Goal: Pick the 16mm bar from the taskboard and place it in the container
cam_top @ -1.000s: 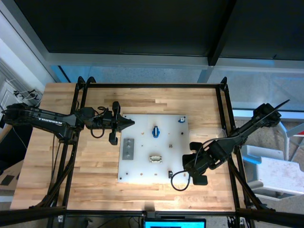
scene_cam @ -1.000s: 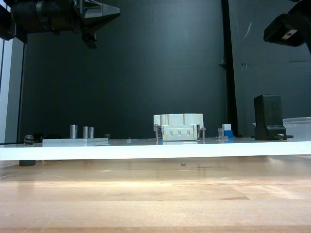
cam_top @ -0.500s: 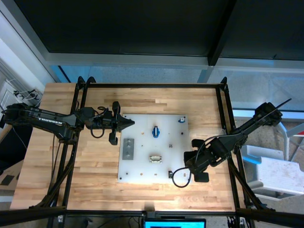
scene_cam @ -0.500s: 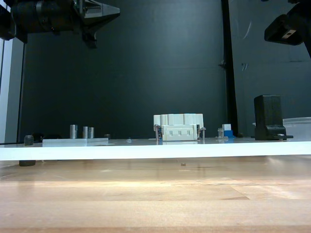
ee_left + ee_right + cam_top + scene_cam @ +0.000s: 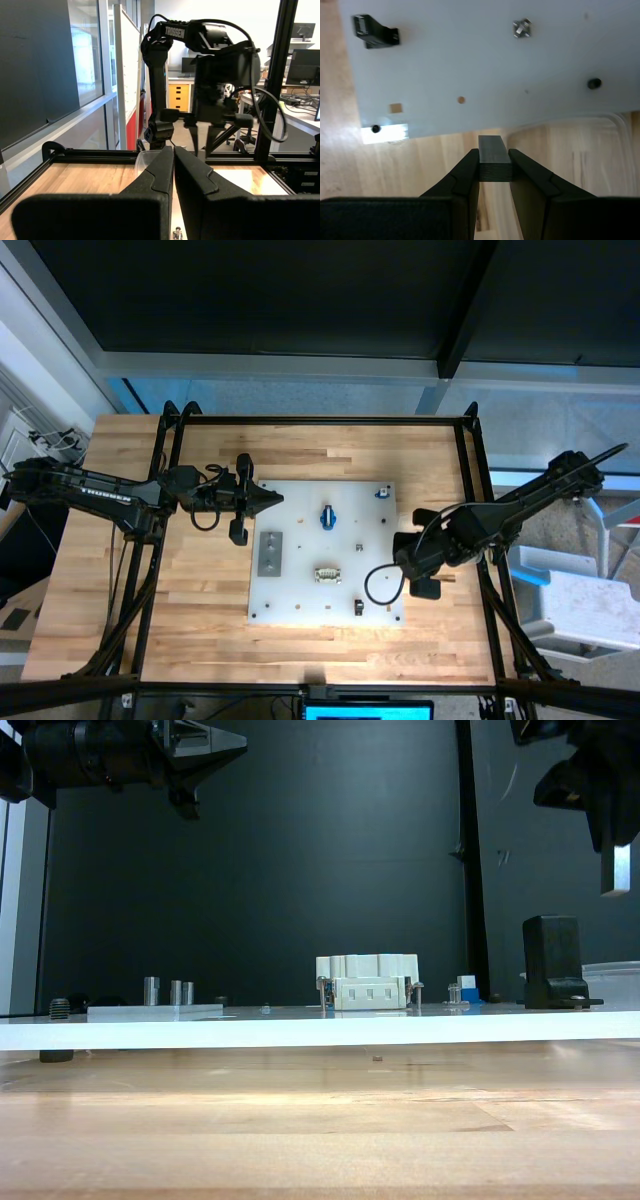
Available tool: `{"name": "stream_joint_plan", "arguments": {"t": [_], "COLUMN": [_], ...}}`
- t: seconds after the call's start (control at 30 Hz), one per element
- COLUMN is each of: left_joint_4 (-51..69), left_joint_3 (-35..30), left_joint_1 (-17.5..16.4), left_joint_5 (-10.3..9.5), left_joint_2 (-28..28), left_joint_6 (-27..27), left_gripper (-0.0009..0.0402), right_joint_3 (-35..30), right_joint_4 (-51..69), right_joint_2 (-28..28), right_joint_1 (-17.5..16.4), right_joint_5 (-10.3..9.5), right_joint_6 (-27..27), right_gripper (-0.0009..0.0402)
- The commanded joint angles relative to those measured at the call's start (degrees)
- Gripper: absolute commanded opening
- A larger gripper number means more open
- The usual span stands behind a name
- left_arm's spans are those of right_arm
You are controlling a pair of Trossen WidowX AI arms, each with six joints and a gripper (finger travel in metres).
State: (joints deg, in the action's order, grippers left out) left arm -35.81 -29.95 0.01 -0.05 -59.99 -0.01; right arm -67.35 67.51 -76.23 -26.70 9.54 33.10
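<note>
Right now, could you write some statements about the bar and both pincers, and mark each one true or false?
1. The right pincer, near the right edge of the white square plastic board, grips the small grey metal bar. True.
2. The bar lies inside the shallow clear plastic tray. False: it hangs in the pincer, in the air, not touching that tray.
3. The left pincer is shut and hovers over the board's left edge. True.
4. The left pincer holds the small black piece. False: that piece stands on the board.
</note>
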Motion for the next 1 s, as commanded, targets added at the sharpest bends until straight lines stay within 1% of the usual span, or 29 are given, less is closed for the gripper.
{"name": "stream_joint_plan", "arguments": {"t": [0.03, 0.33, 0.63, 0.73, 0.87, 0.97, 1.0], "left_joint_4": [-0.02, -0.02, -0.02, 0.0, -0.02, -0.02, -0.02], "left_joint_3": [0.0, 0.0, 0.0, 0.0, 0.0, 0.0, 0.0], "left_joint_1": [0.0, 0.0, -0.02, 0.0, -0.02, -0.02, -0.02], "left_joint_5": [0.02, 0.02, 0.02, 0.02, 0.02, 0.02, 0.02], "left_joint_2": [0.0, 0.0, 0.0, 0.0, 0.0, 0.0, 0.0], "left_joint_6": [0.0, 0.0, 0.0, 0.0, 0.0, 0.0, 0.0], "left_gripper": [0.0, 0.0, 0.0, 0.0, 0.0, 0.0, 0.0], "right_joint_3": [2.36, 7.61, 12.33, 13.46, 14.78, 15.61, 15.78], "right_joint_4": [-0.26, -0.24, -0.26, -0.26, -0.15, -0.07, -0.04], "right_joint_2": [2.08, 7.54, 11.8, 12.79, 13.27, 13.53, 13.55], "right_joint_1": [1.75, 6.91, 12.37, 14.05, 15.41, 16.57, 16.96], "right_joint_5": [-0.31, -0.37, -0.74, -0.74, -0.76, -1.81, -1.79], "right_joint_6": [-0.15, -0.13, 0.07, 0.59, 1.01, 1.01, 1.05], "right_gripper": [0.0004, 0.0004, 0.0004, 0.0004, 0.0004, 0.0004, 0.0004]}}
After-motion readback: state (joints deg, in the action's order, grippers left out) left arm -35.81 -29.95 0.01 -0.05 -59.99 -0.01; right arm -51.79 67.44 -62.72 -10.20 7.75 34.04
